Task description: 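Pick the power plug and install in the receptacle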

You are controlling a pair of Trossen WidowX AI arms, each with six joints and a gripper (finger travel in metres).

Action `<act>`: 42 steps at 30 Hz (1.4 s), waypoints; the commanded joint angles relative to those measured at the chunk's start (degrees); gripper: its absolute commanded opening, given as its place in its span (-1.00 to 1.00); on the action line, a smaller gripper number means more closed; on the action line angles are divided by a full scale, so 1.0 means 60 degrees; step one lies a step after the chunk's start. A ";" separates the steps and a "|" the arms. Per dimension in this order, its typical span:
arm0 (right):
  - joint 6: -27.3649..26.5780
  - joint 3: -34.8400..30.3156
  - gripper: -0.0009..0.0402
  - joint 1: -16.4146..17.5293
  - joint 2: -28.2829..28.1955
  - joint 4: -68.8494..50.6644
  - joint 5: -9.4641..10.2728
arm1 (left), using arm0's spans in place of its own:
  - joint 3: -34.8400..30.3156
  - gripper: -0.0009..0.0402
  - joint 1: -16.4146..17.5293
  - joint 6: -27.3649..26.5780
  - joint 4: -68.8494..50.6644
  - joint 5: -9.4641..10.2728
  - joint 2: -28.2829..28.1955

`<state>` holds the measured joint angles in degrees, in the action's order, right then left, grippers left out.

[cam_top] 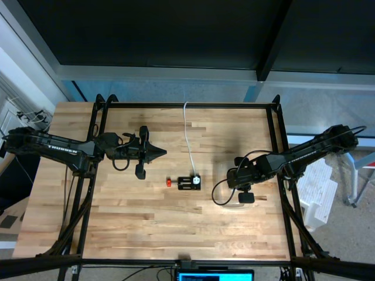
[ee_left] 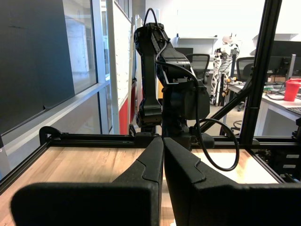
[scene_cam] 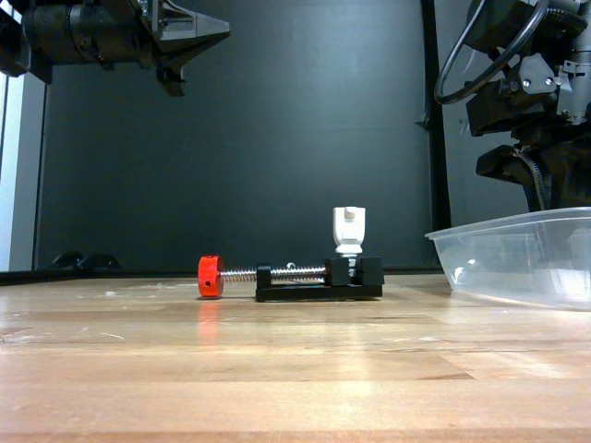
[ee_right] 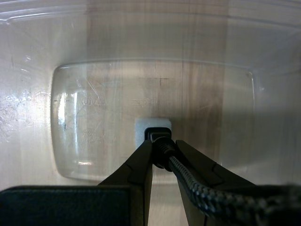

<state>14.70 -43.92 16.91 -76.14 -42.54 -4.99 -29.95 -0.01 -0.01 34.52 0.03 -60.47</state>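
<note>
In the right wrist view my right gripper (ee_right: 162, 151) is shut on the power plug (ee_right: 157, 135), a small black body with a braided cable (ee_right: 197, 190) trailing back. The plug's front end touches a small white cube (ee_right: 153, 125) on the floor of the clear tray (ee_right: 70, 117). The white receptacle (scene_cam: 348, 228) stands upright in a black vise (scene_cam: 319, 281) with an orange-red knob (scene_cam: 211, 276) at mid-table, also seen from above as the receptacle (cam_top: 196, 180). My left gripper (cam_top: 159, 153) hangs shut and empty, high over the table's left half.
The clear tray (scene_cam: 526, 254) sits right of the vise, under the right gripper (scene_cam: 543, 192). A white cable (cam_top: 187, 132) runs from the receptacle to the far edge. Black frame rails (cam_top: 275, 134) border the table.
</note>
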 commanded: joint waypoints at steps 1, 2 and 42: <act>0.0000 -0.0004 -0.96 0.0004 0.0007 0.0000 0.0000 | 0.0000 -0.96 0.0000 0.0000 0.0000 0.0000 0.0000; 0.0000 -0.0004 -0.95 0.0004 0.0018 0.0000 0.0000 | 0.0000 -0.96 0.0000 0.0000 0.0000 0.0000 0.0000; -0.0036 -0.1534 -0.96 -0.0007 0.1486 -0.2164 -0.0295 | 0.0000 -0.96 0.0004 0.0000 0.0000 0.0000 0.0000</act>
<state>14.48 -52.47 16.86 -67.44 -54.39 -6.68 -29.93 -0.01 -0.01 34.52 0.03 -60.47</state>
